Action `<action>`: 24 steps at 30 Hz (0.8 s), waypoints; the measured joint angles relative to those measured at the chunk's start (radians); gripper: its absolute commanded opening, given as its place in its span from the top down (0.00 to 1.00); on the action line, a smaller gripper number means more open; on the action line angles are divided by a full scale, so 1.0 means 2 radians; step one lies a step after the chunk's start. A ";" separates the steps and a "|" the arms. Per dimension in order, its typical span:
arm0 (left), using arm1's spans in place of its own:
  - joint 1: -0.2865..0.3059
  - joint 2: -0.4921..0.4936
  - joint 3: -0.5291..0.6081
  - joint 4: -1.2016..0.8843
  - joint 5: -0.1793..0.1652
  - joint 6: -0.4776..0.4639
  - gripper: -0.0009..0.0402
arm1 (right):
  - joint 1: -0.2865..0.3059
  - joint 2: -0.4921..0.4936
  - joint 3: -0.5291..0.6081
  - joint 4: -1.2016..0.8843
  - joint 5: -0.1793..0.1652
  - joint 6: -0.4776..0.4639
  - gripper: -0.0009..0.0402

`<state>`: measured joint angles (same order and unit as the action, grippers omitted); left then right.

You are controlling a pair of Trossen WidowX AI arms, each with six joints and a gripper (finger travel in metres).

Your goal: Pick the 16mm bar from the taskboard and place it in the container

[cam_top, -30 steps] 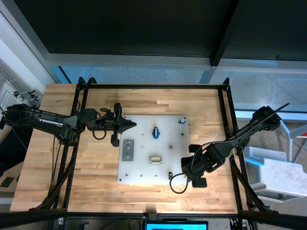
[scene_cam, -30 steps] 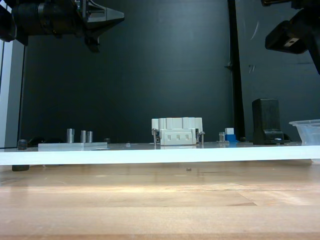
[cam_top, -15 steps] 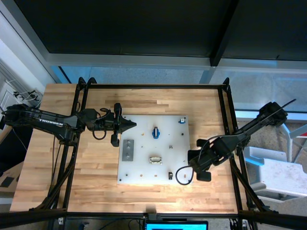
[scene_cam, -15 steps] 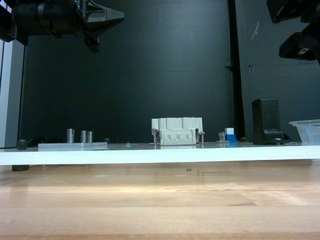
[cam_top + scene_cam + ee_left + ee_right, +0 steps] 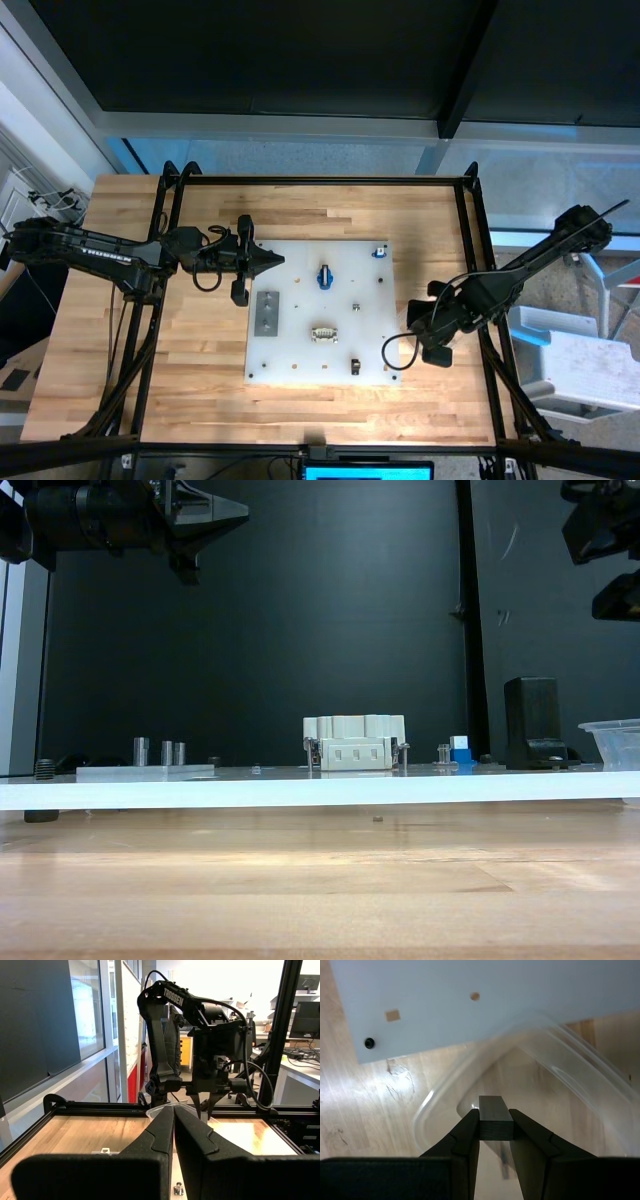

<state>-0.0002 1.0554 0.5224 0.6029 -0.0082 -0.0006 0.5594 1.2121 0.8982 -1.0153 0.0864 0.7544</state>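
Observation:
My right gripper (image 5: 495, 1132) is shut on the 16mm bar (image 5: 495, 1110), a small dark grey block pinched between its fingertips. It hangs above the container (image 5: 570, 1055), a clear tray lying on the wood beside the near right corner of the white taskboard (image 5: 470, 1010). In the high view this gripper (image 5: 415, 328) sits just off the board's (image 5: 300, 345) right edge. My left gripper (image 5: 275, 258) is shut and empty, held high over the board's far left corner, and it also shows in the low view (image 5: 240, 518).
On the board stand a grey block (image 5: 267, 312), a blue piece (image 5: 324, 276), a white connector (image 5: 323, 334) and a black part (image 5: 354, 365). In the low view the container (image 5: 615, 740) shows at the far right. A black frame (image 5: 470, 260) rings the table.
My right arm has moved right and risen, from over the board's near right corner to beyond its edge, above the container. The left arm has not moved.

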 measured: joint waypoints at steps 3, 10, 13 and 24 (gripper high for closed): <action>0.000 0.000 0.000 0.000 0.000 0.000 0.98 | -0.001 -0.012 -0.006 -0.011 0.000 0.007 0.92; 0.000 0.000 0.000 0.000 0.000 0.000 0.98 | -0.002 -0.035 -0.021 -0.040 0.000 0.027 0.92; 0.000 0.000 0.000 0.000 0.000 0.000 0.98 | -0.003 -0.050 -0.037 -0.040 0.000 0.035 0.92; 0.000 0.000 0.000 0.000 0.000 0.000 0.98 | -0.004 -0.060 -0.075 -0.027 0.000 0.053 0.92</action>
<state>-0.0002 1.0554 0.5228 0.6029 -0.0078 -0.0006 0.5507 1.0927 0.7486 -1.0683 0.0864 0.8600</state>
